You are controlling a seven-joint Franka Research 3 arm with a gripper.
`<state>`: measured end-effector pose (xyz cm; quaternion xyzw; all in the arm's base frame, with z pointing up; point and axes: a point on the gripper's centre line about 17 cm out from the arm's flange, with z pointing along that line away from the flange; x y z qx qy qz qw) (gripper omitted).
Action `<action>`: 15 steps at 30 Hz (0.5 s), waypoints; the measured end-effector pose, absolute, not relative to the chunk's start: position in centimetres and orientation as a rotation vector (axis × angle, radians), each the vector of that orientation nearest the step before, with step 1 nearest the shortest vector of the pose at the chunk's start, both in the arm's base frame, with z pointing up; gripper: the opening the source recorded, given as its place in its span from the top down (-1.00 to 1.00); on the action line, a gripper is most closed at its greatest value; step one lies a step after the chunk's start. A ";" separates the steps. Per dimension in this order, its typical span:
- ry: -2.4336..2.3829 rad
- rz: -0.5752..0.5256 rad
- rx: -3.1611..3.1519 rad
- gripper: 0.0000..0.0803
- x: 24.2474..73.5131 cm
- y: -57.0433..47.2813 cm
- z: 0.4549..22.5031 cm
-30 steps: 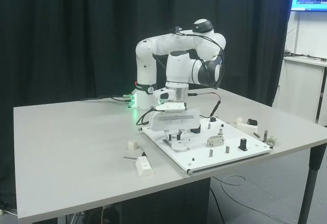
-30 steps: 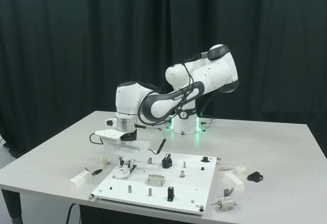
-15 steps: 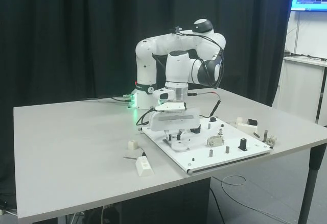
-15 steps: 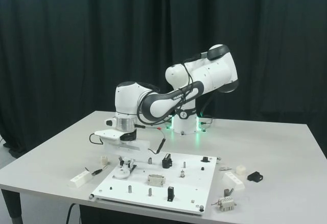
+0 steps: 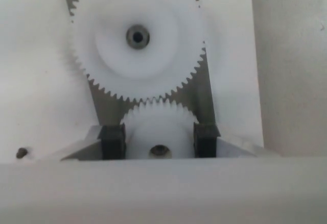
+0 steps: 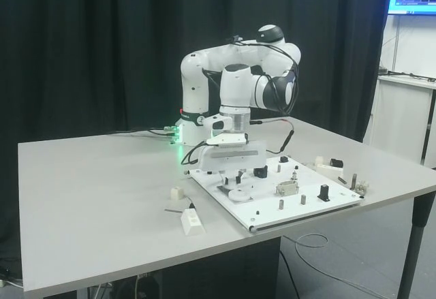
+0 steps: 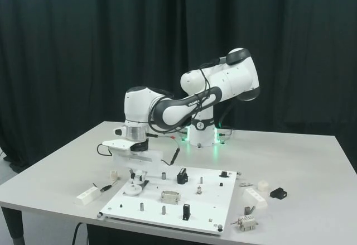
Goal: Remove medium gear.
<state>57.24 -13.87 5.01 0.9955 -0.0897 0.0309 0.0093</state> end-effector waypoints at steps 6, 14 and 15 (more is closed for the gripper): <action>-0.279 0.089 3.113 0.29 57.2 -13.9 5.8; -0.278 0.082 3.112 0.29 57.1 -14.2 6.8; -0.279 0.083 3.113 0.29 57.1 -14.2 6.8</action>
